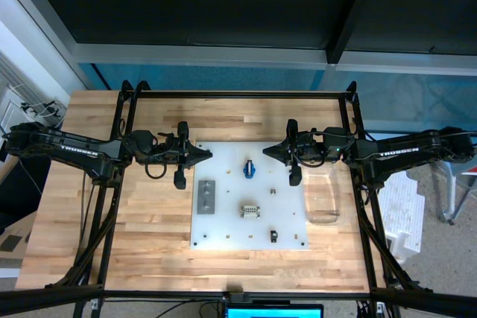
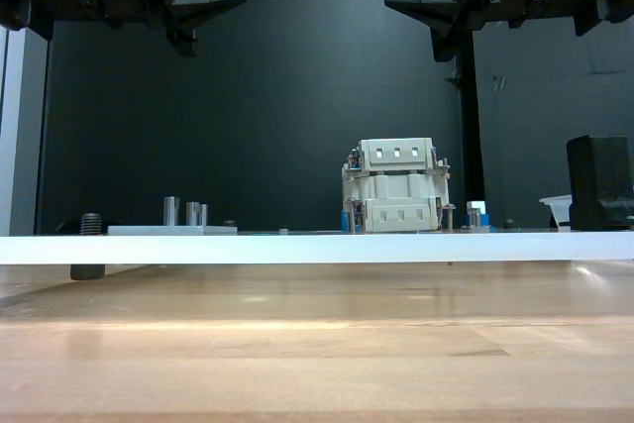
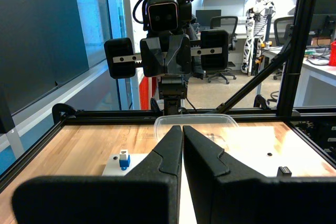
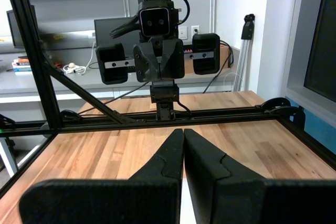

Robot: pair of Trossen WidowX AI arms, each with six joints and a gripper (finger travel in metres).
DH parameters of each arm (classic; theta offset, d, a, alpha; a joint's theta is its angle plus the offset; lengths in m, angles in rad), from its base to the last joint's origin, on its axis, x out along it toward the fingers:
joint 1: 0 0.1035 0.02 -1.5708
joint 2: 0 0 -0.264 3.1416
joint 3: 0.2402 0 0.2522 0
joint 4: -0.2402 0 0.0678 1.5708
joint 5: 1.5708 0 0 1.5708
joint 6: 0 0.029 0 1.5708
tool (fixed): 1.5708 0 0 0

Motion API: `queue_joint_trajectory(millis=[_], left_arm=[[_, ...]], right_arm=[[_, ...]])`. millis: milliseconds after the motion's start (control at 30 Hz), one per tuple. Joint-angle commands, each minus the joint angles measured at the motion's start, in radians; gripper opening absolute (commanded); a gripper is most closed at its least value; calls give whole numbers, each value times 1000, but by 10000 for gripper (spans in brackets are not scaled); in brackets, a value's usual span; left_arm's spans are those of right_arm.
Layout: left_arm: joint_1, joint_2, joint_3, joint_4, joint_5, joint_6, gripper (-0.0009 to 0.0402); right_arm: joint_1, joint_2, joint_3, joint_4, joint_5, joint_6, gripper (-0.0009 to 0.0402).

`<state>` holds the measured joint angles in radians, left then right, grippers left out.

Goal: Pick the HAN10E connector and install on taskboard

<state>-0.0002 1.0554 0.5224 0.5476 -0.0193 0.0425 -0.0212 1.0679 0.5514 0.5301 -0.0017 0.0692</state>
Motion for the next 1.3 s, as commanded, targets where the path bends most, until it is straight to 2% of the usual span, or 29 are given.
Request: queue_joint_trajectory(millis=[33,1300], left_arm=[[0,0,0,0,0,0,1],[0,0,0,0,0,0,1]], right_arm=[[2,1,15,-12,0,-6,0],[2,1,14,-25,1,-3,0]])
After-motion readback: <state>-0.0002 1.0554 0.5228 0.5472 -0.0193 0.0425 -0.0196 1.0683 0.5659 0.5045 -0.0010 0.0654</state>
